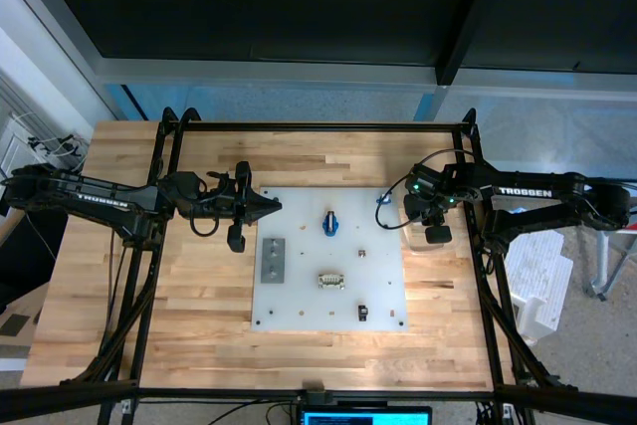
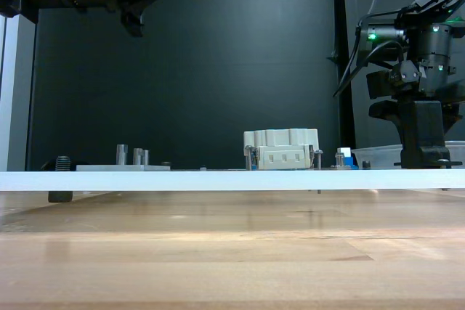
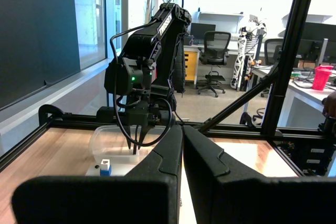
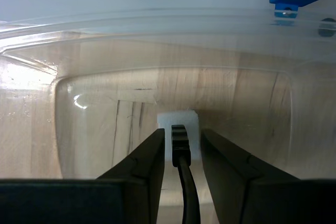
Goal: Pick the USB connector and install on taskboard
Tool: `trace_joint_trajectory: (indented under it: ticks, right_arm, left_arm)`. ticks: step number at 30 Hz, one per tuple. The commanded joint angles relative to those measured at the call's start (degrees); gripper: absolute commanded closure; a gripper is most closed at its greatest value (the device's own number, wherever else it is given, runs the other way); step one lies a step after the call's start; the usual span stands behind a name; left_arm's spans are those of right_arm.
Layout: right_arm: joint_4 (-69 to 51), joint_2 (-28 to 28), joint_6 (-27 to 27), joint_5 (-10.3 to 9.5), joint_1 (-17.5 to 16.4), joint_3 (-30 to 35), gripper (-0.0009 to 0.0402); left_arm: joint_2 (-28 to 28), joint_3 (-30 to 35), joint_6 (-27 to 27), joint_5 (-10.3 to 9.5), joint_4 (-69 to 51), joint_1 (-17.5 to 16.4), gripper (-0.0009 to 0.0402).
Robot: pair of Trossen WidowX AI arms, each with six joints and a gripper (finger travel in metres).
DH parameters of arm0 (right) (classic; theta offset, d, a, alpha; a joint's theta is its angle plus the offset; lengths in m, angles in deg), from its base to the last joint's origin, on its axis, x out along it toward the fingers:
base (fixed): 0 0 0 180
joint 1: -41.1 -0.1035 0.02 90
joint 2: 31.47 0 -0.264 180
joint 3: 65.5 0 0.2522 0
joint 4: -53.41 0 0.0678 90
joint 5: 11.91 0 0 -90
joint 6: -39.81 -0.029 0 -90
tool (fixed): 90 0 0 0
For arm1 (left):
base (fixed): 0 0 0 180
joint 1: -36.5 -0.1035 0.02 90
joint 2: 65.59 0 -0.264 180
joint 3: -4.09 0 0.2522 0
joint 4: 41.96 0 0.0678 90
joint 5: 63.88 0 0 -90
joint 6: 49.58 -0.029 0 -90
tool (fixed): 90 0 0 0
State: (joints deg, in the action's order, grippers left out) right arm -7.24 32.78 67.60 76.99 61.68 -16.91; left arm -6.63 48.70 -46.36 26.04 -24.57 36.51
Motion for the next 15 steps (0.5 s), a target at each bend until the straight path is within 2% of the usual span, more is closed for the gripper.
trace_joint_trajectory:
  ticks: [1,7,15]
  right_arm:
    - [0.0,0.0,0.1,0.07,0.0,0.0,0.0337]
    - [0.0,-0.1,0.2,0.02,0.0,0.0,0.0397]
    - [0.6,-1.8,0.2,-0.04,0.0,-0.5,0.0392]
  left_arm:
    - [0.0,0.0,0.0,0.02,0.0,0.0,0.0393]
    - [0.0,0.0,0.0,0.02,0.0,0.0,0.0393]
    - [0.0,0.0,0.0,0.02,0.0,0.0,0.0393]
